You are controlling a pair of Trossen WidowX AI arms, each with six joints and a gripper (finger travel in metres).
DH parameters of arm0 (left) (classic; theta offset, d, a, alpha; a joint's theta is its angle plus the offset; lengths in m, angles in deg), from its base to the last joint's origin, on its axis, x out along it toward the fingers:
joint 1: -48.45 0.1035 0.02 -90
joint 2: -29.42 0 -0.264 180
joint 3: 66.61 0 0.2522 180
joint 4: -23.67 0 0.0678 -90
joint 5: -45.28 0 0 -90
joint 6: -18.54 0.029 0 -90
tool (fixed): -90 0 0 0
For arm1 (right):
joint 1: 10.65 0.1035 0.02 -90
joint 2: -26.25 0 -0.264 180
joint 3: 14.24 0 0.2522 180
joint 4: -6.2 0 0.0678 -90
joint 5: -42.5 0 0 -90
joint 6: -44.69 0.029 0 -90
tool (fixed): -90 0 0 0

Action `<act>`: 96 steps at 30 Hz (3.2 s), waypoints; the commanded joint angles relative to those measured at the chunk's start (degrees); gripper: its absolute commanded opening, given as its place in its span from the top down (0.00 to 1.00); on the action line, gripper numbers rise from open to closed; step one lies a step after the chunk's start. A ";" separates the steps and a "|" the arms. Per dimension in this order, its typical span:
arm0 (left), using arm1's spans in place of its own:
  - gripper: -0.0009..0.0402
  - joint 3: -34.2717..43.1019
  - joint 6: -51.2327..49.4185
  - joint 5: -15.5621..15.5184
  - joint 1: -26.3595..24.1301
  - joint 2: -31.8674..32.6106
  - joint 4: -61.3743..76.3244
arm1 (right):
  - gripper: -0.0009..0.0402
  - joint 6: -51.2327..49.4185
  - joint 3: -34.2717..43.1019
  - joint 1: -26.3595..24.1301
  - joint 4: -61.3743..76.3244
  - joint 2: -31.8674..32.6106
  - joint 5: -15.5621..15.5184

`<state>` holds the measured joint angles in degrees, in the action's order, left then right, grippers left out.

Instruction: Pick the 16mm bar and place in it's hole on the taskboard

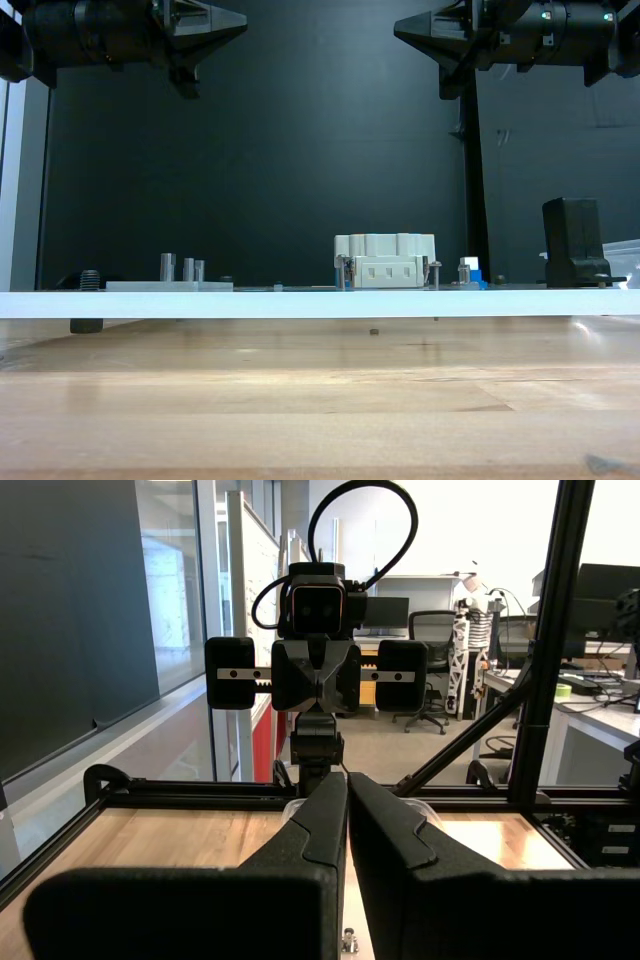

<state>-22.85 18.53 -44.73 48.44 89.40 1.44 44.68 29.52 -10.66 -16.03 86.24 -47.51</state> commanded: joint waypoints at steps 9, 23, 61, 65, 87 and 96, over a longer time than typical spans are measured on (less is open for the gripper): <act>0.98 -0.04 0.00 -0.02 0.00 0.00 0.68 | 0.98 6.25 0.50 0.07 30.42 -10.58 3.43; 0.98 -0.04 0.00 -0.02 0.00 0.00 1.18 | 0.98 6.47 8.70 0.22 53.64 -10.75 3.32; 0.98 -0.04 0.00 -0.02 0.02 0.00 1.18 | 0.98 8.76 22.05 13.40 115.08 -4.59 0.00; 0.98 -0.04 0.00 -0.02 0.02 0.00 1.18 | 0.98 8.83 21.99 13.60 114.86 -4.59 0.57; 0.98 -0.04 -0.02 -0.02 0.00 0.00 1.18 | 0.58 15.32 12.61 11.96 104.67 -2.43 5.29; 0.98 -0.04 0.00 -0.02 0.00 0.00 1.18 | 0.60 16.02 11.69 10.23 102.14 -0.44 5.79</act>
<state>-22.92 18.51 -44.75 48.44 89.38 2.64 60.70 41.19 -0.44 86.37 85.38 -41.39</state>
